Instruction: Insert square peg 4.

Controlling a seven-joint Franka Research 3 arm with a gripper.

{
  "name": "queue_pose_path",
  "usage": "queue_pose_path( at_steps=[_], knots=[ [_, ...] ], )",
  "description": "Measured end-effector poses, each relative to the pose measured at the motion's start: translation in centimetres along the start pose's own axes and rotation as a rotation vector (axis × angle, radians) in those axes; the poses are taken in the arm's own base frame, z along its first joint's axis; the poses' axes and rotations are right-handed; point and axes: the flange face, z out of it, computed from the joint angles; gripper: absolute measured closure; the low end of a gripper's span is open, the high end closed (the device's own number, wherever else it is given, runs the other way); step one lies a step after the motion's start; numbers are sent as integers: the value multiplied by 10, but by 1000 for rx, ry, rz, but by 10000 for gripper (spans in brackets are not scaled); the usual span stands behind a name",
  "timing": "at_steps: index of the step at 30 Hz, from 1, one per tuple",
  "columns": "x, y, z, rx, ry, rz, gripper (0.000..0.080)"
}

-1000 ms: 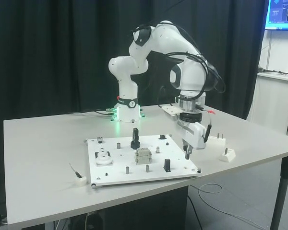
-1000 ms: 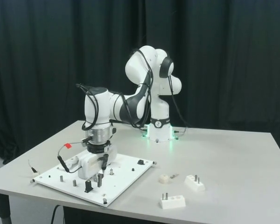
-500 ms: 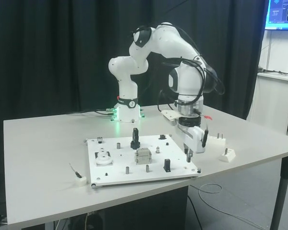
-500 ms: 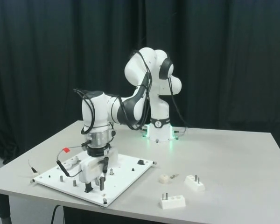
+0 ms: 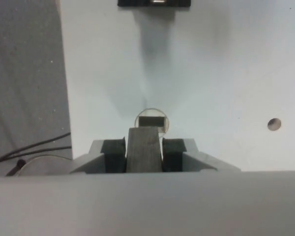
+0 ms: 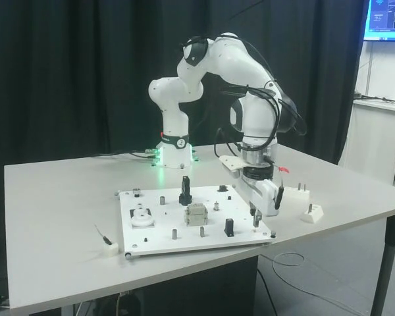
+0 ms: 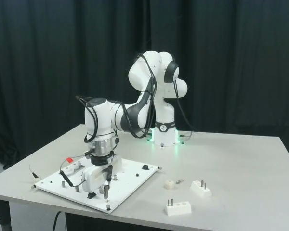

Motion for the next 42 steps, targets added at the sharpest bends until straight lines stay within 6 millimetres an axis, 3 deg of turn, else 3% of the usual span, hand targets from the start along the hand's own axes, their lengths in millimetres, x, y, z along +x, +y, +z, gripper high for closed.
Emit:
queue_pose_path(
  at_steps=[42],
  knots=[
    [7,2,16,-12,-36,35,648]
  ],
)
